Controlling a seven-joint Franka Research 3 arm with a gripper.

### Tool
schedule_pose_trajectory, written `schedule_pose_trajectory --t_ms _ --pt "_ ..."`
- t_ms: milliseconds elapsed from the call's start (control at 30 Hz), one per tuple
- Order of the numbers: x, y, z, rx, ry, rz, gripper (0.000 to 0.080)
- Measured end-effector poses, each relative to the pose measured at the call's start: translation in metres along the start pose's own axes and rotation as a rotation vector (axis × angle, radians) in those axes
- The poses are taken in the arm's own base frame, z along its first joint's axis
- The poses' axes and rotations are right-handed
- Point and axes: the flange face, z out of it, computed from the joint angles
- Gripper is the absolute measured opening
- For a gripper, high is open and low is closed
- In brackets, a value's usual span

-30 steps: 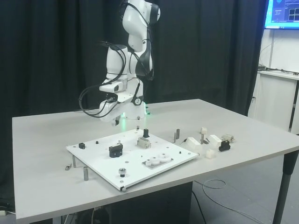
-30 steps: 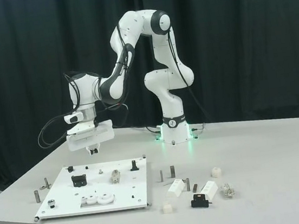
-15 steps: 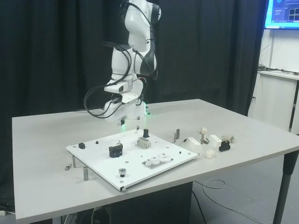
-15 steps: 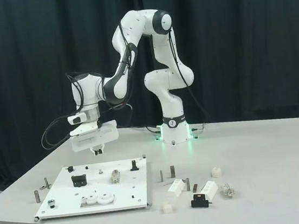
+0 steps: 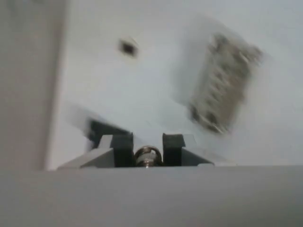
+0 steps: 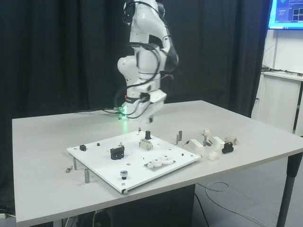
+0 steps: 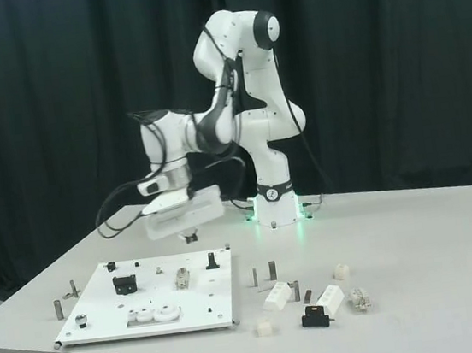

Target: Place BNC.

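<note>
Black curtains hang behind the grey table (image 6: pixel 42 142). A small metal BNC (image 5: pixel 147 156) is held tight in the gripper (image 5: pixel 147 152), high above the white board (image 6: pixel 165 172). It is not yet placed.

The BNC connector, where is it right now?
The BNC connector is clamped between the gripper fingers, in the air above the white board's far edge.
</note>
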Motion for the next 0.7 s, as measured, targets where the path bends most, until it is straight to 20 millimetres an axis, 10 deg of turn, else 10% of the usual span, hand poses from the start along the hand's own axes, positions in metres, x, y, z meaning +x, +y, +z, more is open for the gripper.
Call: schedule_pose_trajectory --t_ms 700 --pt "-0.038 -0.215 0.013 -0.018 -0.034 0.099 0.0127"
